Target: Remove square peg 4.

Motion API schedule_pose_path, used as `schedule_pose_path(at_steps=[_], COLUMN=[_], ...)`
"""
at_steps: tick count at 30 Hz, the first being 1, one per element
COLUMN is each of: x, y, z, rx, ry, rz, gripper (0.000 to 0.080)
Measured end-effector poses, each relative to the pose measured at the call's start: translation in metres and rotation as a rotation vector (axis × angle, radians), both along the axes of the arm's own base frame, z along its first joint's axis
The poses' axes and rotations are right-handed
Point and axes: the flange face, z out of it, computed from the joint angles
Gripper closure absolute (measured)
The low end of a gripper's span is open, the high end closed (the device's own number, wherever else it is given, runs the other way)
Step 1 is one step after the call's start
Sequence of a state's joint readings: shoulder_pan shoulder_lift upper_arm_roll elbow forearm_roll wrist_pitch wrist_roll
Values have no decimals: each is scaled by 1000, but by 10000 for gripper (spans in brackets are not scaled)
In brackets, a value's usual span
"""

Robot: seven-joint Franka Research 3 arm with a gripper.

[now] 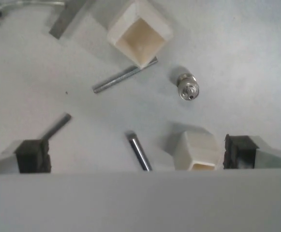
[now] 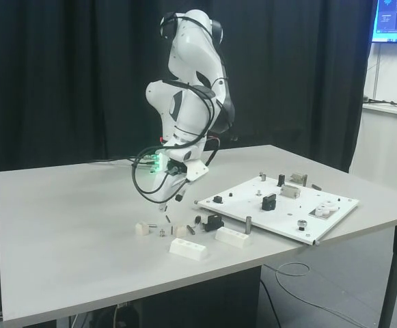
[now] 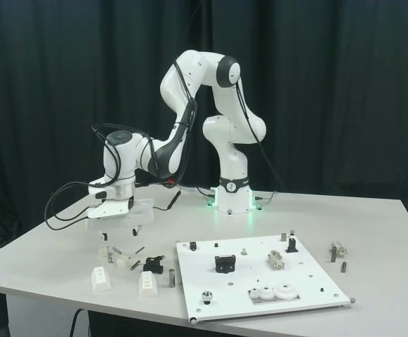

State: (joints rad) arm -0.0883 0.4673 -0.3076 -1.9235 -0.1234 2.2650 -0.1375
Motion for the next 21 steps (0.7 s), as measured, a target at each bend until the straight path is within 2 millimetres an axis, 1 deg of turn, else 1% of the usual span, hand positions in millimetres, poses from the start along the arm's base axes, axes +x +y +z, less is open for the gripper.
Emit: schedule_pose_path(at_steps=[5,10,14,21], x=[0,-1,-1,-6], y=[5,17,34,75], z=[1,1,0,-5], rx=[19,56,93,148], ry=[7,26,54,114], rz=[-23,-45,-67,-103], gripper=[3,3,3,3])
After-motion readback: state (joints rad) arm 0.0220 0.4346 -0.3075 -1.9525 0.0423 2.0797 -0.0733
